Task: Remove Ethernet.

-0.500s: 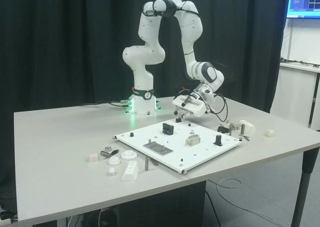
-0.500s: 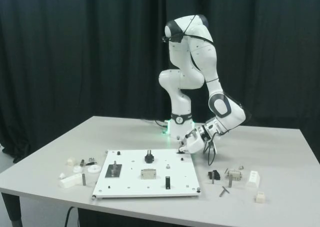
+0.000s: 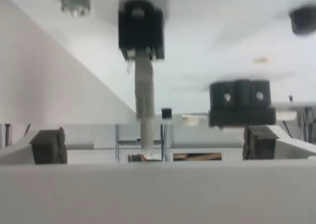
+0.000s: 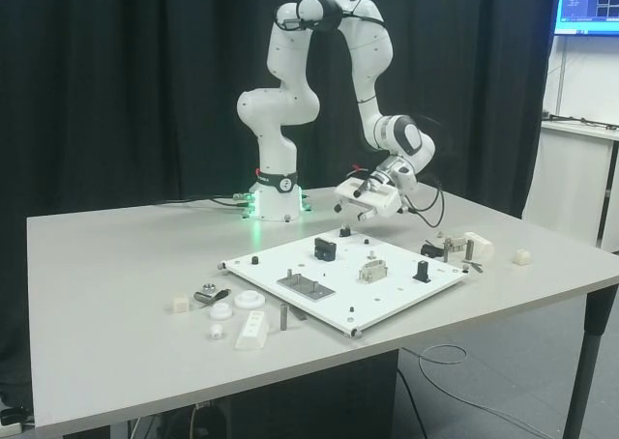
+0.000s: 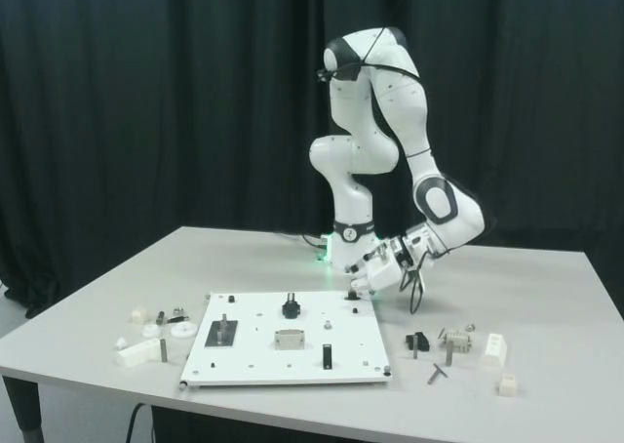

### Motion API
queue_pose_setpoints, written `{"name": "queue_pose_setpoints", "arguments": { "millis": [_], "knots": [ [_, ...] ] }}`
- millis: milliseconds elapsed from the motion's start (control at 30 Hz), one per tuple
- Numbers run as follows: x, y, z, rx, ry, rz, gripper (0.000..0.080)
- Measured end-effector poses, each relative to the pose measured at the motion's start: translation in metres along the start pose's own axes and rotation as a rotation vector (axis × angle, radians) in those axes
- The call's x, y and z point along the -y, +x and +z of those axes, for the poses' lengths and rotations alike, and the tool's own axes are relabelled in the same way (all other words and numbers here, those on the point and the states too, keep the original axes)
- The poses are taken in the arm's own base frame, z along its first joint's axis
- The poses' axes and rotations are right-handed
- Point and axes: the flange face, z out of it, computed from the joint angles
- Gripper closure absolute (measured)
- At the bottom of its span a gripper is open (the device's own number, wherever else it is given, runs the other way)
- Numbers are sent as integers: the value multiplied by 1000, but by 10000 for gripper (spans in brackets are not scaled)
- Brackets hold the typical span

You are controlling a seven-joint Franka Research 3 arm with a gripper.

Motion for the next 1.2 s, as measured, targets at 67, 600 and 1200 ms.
{"name": "queue_pose_setpoints", "arguments": {
  "millis": [67, 600, 1200],
  "knots": [
    [-2, -2, -4, 5, -12, 7, 11],
    [-16, -15, -23, 21, -29, 32, 3],
    [-23, -17, -25, 31, -3, -44, 3]
  ]
}}
